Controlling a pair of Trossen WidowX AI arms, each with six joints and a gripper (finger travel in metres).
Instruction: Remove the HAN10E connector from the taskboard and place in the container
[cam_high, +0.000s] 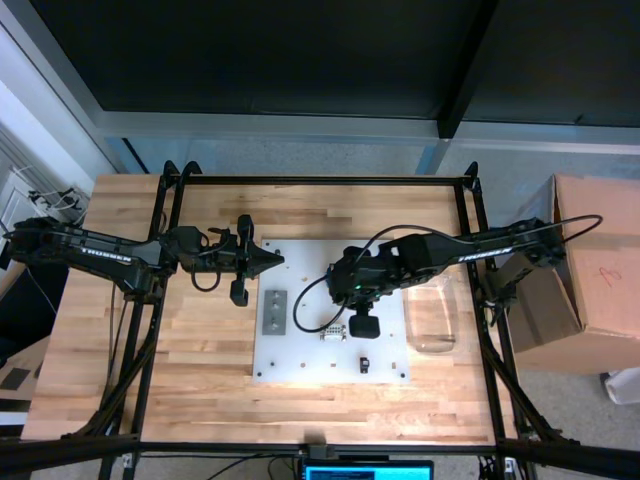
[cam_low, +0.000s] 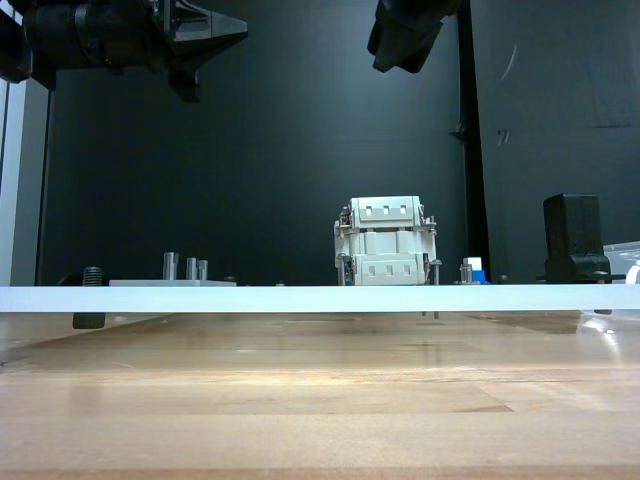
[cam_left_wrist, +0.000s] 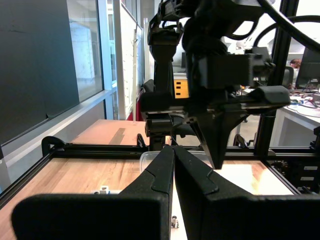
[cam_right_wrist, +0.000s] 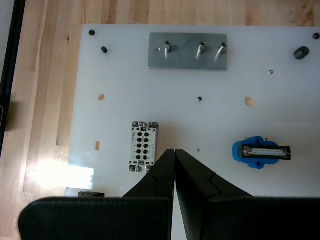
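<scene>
The right tool (cam_right_wrist: 174, 150), closed tight with nothing in it, hovers above the taskboard (cam_right_wrist: 120, 70), its tips just beside the HAN10E connector (cam_right_wrist: 144, 146). The connector sits upright in its seat on the board, untouched. To grasp it well, I judge the tool should open wide, centre over the housing, descend squarely and lift straight up. A blue connector (cam_right_wrist: 260, 152) sits nearby and is best avoided. The container (cam_high: 434, 347) stands toward the surface's right edge, with open room between. The left tool (cam_high: 272, 259), also closed, hangs high toward the surface's left edge, well apart.
</scene>
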